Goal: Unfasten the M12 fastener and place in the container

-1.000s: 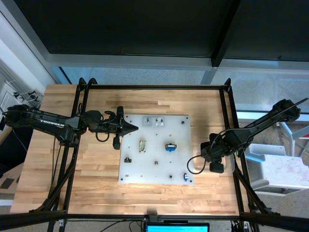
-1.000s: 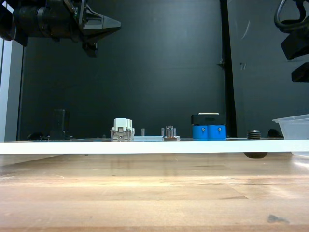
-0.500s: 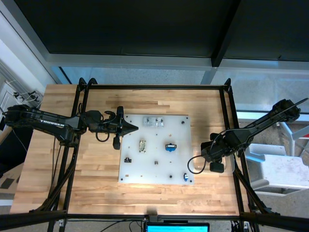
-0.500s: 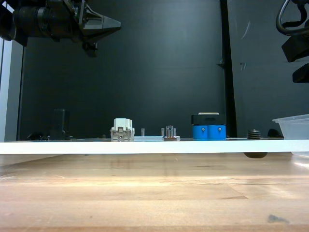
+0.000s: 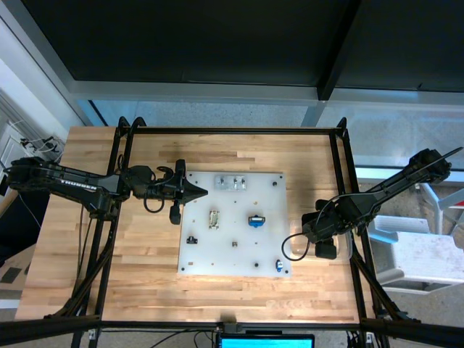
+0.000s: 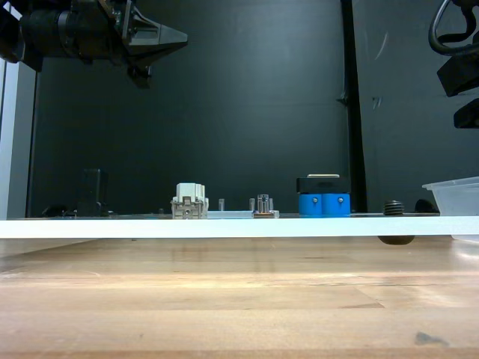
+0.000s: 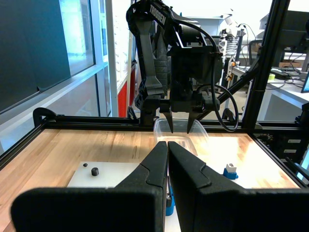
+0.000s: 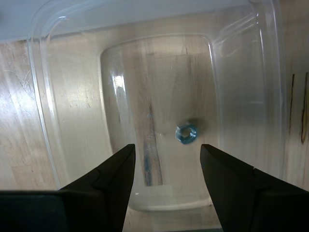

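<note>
**M12 nut** (image 8: 186, 133): lying flat on the floor of the container (image 8: 43, 121), off its stud. In the right wrist view it is sitting just ahead of the right gripper (image 8: 166, 149), nearer one finger than the other and touching neither.

**Container:** clear tray resting on the wooden table (image 5: 145, 290), just beside the right edge of the white board (image 5: 217, 254). It is holding nothing but the nut.

**Stud** (image 6: 394, 207): standing bare on the board in the low view, its ribs showing.

**Right gripper** (image 5: 319, 235): hanging over the container with its fingers pointing down into it. The jaws are standing wide apart and gripping nothing. The right arm is reaching in from the table's right edge, bent at the elbow, with a cable looping beside the wrist.

**Left gripper** (image 5: 199, 192): hovering well above the board's far left edge and pointing level toward the right. Its fingers (image 7: 159, 159) are pressing together, tip to tip, with nothing between them. The left arm is stretching in nearly horizontal from the table's left edge.
</note>
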Robot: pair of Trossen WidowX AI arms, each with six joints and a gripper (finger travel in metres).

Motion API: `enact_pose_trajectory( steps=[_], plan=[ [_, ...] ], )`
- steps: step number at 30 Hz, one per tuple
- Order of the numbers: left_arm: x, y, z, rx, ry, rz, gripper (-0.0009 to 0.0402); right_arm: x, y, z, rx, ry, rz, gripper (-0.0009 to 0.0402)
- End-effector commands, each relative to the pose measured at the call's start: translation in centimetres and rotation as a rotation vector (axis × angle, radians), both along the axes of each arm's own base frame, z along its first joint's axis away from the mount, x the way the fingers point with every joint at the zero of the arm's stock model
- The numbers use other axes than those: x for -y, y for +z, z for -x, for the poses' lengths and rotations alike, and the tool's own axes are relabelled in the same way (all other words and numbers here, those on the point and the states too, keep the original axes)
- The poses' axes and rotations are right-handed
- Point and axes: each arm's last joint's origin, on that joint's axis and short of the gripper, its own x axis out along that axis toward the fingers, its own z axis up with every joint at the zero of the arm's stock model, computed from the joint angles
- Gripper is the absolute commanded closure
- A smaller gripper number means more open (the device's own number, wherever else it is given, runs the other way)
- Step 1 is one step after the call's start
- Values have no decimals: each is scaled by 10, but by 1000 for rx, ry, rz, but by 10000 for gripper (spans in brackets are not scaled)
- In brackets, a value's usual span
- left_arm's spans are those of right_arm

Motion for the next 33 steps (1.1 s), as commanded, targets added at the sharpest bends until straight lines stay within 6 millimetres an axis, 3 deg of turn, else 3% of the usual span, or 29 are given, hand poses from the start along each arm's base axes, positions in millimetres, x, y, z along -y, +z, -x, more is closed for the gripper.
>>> enact_pose_trajectory(
  steps=[1,33],
  plan=[
    [0,0,0,0,0,0,393,0,0,0,-1,0,0,195],
    [0,0,0,0,0,0,393,0,0,0,1,1,-1,194]
  ],
)
